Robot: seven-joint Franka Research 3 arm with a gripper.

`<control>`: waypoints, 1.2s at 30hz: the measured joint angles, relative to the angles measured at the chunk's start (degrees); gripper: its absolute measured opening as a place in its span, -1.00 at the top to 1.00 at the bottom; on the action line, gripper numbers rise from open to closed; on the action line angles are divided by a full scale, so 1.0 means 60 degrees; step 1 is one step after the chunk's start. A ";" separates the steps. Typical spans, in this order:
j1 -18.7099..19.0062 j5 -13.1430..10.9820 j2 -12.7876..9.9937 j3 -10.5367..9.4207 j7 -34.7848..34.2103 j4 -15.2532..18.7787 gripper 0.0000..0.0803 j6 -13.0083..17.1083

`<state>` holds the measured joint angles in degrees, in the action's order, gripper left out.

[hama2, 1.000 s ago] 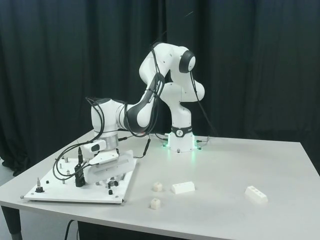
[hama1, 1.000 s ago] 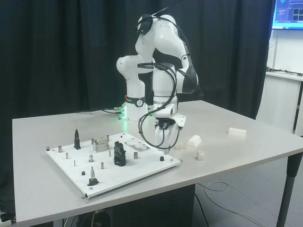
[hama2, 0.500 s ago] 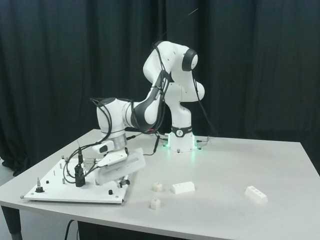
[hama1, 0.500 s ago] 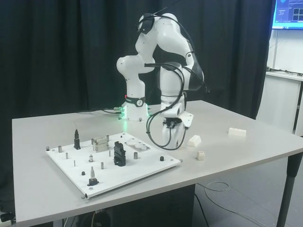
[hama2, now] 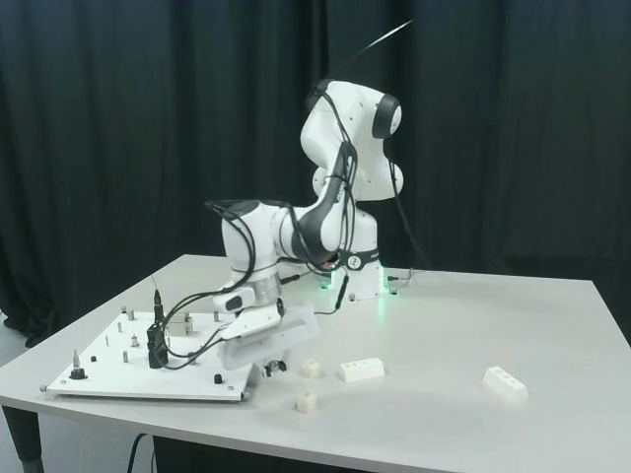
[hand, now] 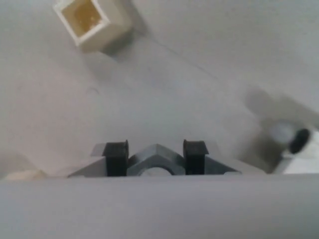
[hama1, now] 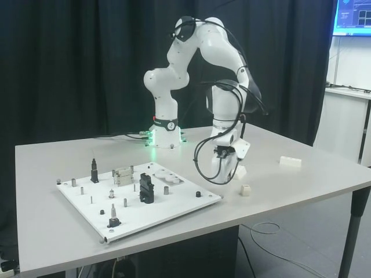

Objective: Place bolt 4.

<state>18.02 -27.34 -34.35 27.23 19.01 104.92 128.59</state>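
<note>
A small black bolt [hama1: 198, 194] stands on the white board [hama1: 133, 214] near its right corner; the second room view shows the bolt [hama2: 218, 377] by the board's [hama2: 108, 384] front edge. My gripper [hama1: 224, 175] hangs low over the grey table just past that corner, apart from the bolt. In the wrist view the gripper [hand: 155, 158] is open, its black fingertips [hand: 116, 157] parted with nothing between them. A hollow white cube [hand: 92, 20] lies on the table ahead of them. From the other side, the gripper [hama2: 271, 367] sits beside the board's right edge.
The board carries a black clamp block [hama1: 146, 189], a tall black post [hama1: 94, 169] and several small pegs. On the table lie a white cube [hama1: 246, 190], a white wedge block [hama1: 237, 172] and a long white block [hama1: 290, 161].
The arm has swung right, off the board's right part and over the bare table toward the white blocks. The black bolt stays on the board.
</note>
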 joint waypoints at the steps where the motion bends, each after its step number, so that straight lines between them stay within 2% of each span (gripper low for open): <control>1: 0.0050 0.0022 -0.0001 0.0000 -0.0097 0.0057 0.42 0.0064; 8: 0.0371 0.0189 0.0000 -0.0039 -0.0788 0.0563 0.42 0.0586; 13: 0.0485 0.0190 0.0006 -0.0179 -0.1041 0.0957 0.42 0.1174; 24: 0.0649 0.0195 0.0069 -0.0424 -0.1177 0.1599 0.42 0.2278; 34: 0.0762 0.0258 0.0273 -0.0458 -0.1552 0.1843 0.42 0.2599; 35: 0.0772 0.0293 0.0310 -0.0458 -0.1571 0.1855 -0.54 0.2599; 36: 0.0783 0.0331 0.0348 -0.0457 -0.1586 0.1866 -0.54 0.2599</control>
<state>22.71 -25.35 -32.26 24.48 9.50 116.11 144.18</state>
